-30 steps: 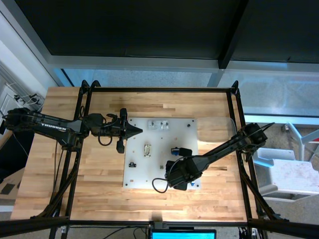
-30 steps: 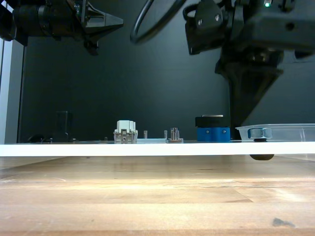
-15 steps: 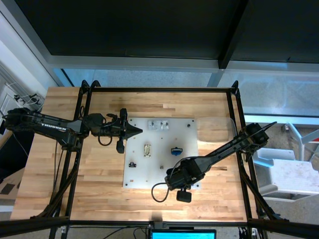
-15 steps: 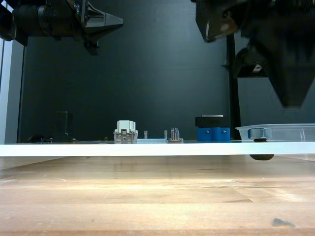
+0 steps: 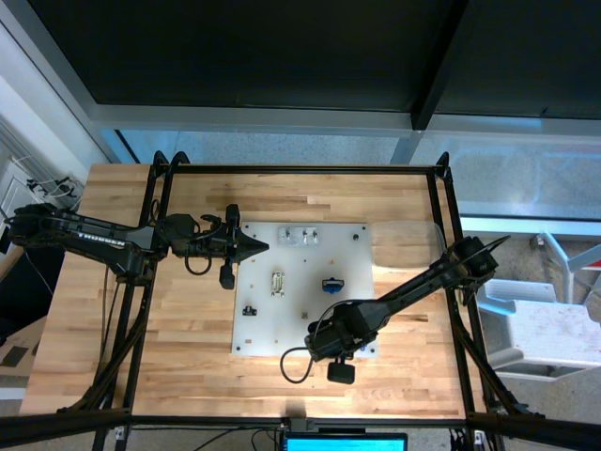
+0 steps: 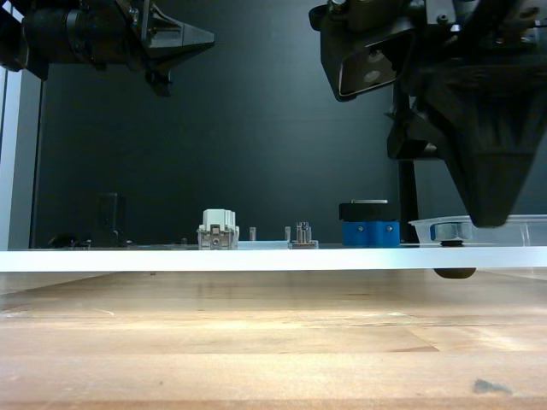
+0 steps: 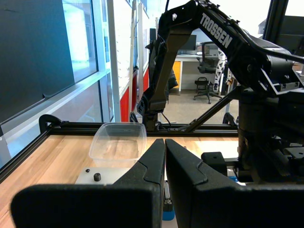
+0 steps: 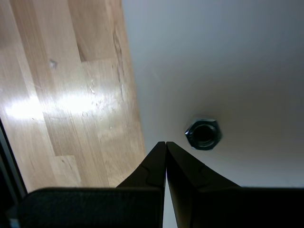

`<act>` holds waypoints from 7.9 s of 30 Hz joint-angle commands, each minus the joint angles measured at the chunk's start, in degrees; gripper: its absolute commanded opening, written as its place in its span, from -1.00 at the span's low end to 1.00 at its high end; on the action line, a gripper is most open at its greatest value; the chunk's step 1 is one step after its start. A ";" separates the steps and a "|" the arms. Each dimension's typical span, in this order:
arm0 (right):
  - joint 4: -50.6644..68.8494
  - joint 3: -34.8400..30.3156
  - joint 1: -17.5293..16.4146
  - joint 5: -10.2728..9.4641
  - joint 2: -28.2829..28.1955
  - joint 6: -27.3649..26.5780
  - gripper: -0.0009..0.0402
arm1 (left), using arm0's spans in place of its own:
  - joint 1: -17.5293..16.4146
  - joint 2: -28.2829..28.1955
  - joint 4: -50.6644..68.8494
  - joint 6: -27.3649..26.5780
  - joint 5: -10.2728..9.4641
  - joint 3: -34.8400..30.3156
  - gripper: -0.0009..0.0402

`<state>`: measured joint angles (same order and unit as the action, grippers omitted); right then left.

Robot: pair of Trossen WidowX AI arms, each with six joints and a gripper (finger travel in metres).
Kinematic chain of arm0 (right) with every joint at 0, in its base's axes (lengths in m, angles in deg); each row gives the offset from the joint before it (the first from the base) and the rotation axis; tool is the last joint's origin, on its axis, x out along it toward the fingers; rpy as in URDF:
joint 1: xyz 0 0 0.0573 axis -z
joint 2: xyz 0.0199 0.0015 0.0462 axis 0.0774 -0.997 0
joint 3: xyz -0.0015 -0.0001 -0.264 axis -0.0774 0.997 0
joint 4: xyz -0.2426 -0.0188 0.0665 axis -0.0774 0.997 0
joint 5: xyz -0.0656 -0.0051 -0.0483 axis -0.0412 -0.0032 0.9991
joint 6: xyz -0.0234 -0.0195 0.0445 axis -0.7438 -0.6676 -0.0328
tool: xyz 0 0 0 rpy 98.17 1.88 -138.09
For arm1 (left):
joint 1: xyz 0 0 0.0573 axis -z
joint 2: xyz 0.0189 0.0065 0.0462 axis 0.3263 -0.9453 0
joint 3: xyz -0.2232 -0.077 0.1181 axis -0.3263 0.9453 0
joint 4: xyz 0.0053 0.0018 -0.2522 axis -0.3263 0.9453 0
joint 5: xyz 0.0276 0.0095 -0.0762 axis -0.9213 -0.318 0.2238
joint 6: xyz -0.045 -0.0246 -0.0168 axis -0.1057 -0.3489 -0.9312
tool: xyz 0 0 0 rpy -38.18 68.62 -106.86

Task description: Unfasten the M12 fastener and place in the container

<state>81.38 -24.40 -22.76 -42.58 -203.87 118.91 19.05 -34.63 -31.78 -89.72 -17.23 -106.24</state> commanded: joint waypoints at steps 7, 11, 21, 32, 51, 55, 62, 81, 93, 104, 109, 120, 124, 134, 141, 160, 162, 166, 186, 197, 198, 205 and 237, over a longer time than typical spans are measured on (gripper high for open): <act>1.07 0.04 0.20 3.48 -0.02 0.26 -0.96 | 0.00 -0.02 0.00 0.02 0.00 0.00 -0.96; 7.54 0.00 0.22 12.92 0.74 5.31 -0.96 | 0.00 -0.02 0.00 0.02 0.00 0.00 -0.96; 9.01 0.00 0.17 12.33 1.97 7.41 -0.96 | 0.00 0.00 -0.07 0.02 0.00 0.00 -0.96; 6.80 -3.41 0.09 -0.66 2.58 5.05 -0.96 | 0.00 -0.04 0.04 0.02 0.02 0.00 -0.96; 1.40 -0.66 0.35 0.39 -0.66 -1.64 -0.96 | 0.00 0.00 -0.02 0.02 0.02 0.00 -0.96; 1.40 -0.63 0.61 1.07 -0.66 -2.10 -0.96 | 0.00 -0.02 0.00 0.02 0.00 0.00 -0.96; 4.22 -0.63 0.85 8.81 -0.24 -0.83 -0.96 | 0.00 -0.02 0.00 0.02 0.02 0.00 -0.96; 13.75 -4.04 0.74 12.26 2.25 5.73 -0.96 | -0.02 0.02 -0.24 0.02 0.00 0.00 -0.96; 12.07 -8.59 0.68 2.73 2.19 7.19 -0.96 | 0.00 -0.04 0.17 0.02 0.04 0.00 -0.96; 9.05 -8.52 1.14 6.16 0.26 17.84 -0.93 | 0.00 -0.02 0.15 0.02 0.02 0.00 -0.96; 8.96 -8.55 1.07 6.12 -0.66 19.63 -0.62 | -0.02 -0.02 0.15 0.02 0.02 0.00 -0.96; 9.20 -7.61 0.92 7.76 -0.68 28.70 0.22 | -0.02 -0.02 0.15 0.02 0.02 0.00 -0.96; 9.11 -6.71 0.92 7.52 -1.51 30.18 0.26 | -0.02 -0.02 0.15 0.02 0.00 0.00 -0.96; 7.82 -6.58 0.94 5.51 -4.44 30.05 0.07 | 0.00 -0.02 0.15 0.02 0.02 0.00 -0.96; 7.65 -6.38 0.92 5.57 -4.42 29.86 -0.20 | 0.00 -0.02 0.15 0.02 0.02 0.00 -0.96; 6.54 -6.38 0.92 4.94 -4.37 15.28 -0.93 | 0.00 -0.02 0.15 0.02 0.00 0.00 -0.96; 6.58 -6.38 0.87 4.50 -4.28 7.98 -0.96 | -0.02 -0.02 0.15 0.02 0.02 0.00 -0.96; 6.64 -6.38 0.85 3.39 -4.07 -5.31 -0.94 | -0.02 -0.02 0.15 0.02 0.00 0.00 -0.96; 9.38 -6.38 0.85 3.58 0.98 -24.52 -0.96 | 0.00 -0.02 0.15 0.02 0.02 0.00 -0.96; 14.36 -6.27 1.64 3.61 9.25 -24.15 -0.96 | 0.00 -0.02 0.15 0.02 0.00 0.00 -0.96; 15.28 -6.12 2.01 3.61 10.05 -24.13 -0.96 | -0.02 -0.02 0.15 0.02 0.02 0.00 -0.96; 20.79 -4.13 6.84 3.67 16.00 -23.26 -0.96 | -0.02 -0.02 0.15 0.02 0.02 0.00 -0.96; 20.24 20.61 35.89 4.04 34.58 -18.80 -0.96 | 0.00 -0.02 0.15 0.02 0.02 0.00 -0.96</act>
<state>102.17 -5.02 12.38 -38.58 -170.12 98.15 19.05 -34.65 -31.61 -89.70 -17.23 -106.22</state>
